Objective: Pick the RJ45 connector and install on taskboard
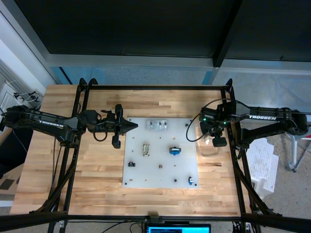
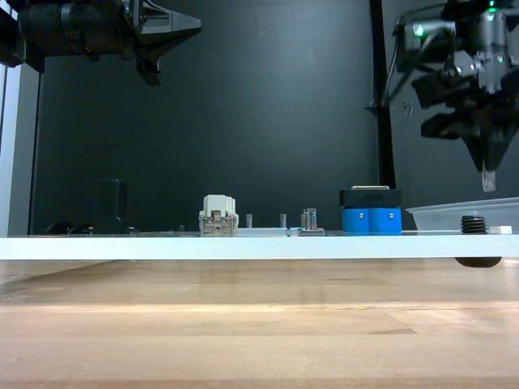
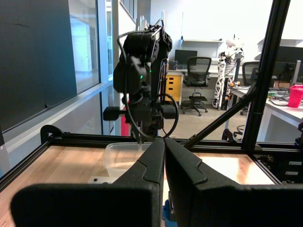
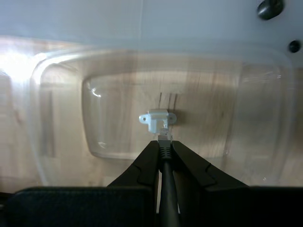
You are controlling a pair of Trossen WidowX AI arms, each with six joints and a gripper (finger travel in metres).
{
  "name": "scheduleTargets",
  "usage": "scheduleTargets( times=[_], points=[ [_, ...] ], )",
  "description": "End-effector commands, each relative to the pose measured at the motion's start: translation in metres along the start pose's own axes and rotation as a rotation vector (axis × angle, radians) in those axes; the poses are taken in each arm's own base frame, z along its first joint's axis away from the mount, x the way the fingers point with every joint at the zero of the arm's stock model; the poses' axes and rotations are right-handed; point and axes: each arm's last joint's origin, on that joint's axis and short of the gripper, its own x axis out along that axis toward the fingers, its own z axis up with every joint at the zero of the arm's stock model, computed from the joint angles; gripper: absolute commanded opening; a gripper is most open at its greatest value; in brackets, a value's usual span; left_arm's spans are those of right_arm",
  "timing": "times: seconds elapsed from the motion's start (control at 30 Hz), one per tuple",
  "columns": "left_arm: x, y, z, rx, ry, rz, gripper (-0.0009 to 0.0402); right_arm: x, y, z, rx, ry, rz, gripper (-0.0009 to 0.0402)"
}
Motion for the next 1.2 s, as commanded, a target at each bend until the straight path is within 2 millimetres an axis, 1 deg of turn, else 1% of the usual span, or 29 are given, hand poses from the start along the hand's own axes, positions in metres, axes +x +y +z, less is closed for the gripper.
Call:
scheduleTargets(
  times=[0.03,0.23,0.37,0.43,0.7,0.93,1.2],
  points=[
    [0.0,0.0,0.0,0.0,0.0,0.0,0.0,-0.015,0.006,0.006,0.03,-0.025,-0.002,0.0],
    [0.0,0.0,0.0,0.0,0.0,0.0,0.0,-0.041,0.021,0.014,0.073,-0.075,0.006,0.0],
    [0.0,0.0,0.0,0.0,0.0,0.0,0.0,-0.052,0.03,0.017,0.092,-0.073,0.014,0.0],
    [0.0,0.0,0.0,0.0,0.0,0.0,0.0,-0.055,0.035,0.018,0.105,-0.07,0.004,0.0],
    [0.0,0.0,0.0,0.0,0.0,0.0,0.0,-0.054,0.058,0.025,0.114,-0.053,0.016,0.0],
    [0.0,0.0,0.0,0.0,0.0,0.0,0.0,-0.051,0.077,0.026,0.101,-0.032,0.029,0.0],
    [0.0,0.0,0.0,0.0,0.0,0.0,0.0,-0.037,0.103,0.035,0.071,0.014,0.036,0.0]
  ],
)
